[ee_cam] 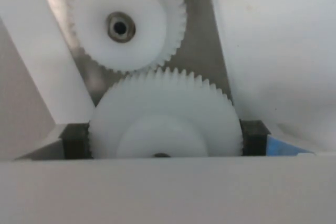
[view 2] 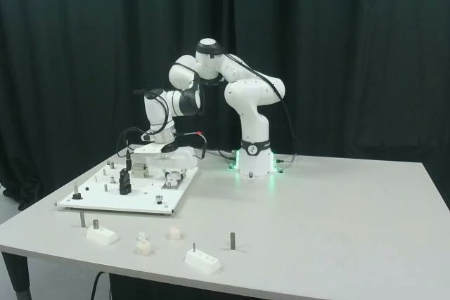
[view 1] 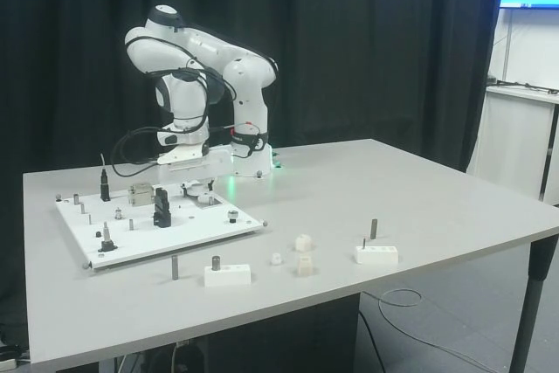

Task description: Insert large gear.

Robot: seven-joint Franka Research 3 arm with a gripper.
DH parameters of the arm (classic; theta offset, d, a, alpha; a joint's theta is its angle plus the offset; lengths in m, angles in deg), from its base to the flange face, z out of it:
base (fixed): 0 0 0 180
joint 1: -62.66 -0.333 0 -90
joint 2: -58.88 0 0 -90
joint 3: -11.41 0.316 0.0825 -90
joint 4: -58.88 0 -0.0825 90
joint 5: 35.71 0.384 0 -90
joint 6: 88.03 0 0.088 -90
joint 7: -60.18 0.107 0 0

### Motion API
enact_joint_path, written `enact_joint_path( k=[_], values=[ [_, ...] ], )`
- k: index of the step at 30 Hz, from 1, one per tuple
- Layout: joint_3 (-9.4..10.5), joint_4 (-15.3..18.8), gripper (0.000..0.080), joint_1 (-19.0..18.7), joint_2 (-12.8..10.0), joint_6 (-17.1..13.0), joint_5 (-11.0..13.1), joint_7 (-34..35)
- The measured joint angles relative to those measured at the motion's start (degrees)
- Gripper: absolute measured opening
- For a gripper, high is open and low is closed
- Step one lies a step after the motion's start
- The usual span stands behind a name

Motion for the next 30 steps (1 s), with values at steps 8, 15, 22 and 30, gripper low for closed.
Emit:
enact_joint_path(
  k=[8,15,22,30],
  values=[
    [-0.17,-0.1,0.0596,-0.1,0.0,0.0,0.0,-0.3],
    [0.29,-0.5,0.0720,-0.5,0.0,0.4,0.0,0.3],
    [2.99,-0.7,0.0795,-0.6,0.0,2.5,0.0,2.0],
    [6.21,-0.8,0.0799,-0.9,0.0,5.2,0.1,3.3]
  ],
)
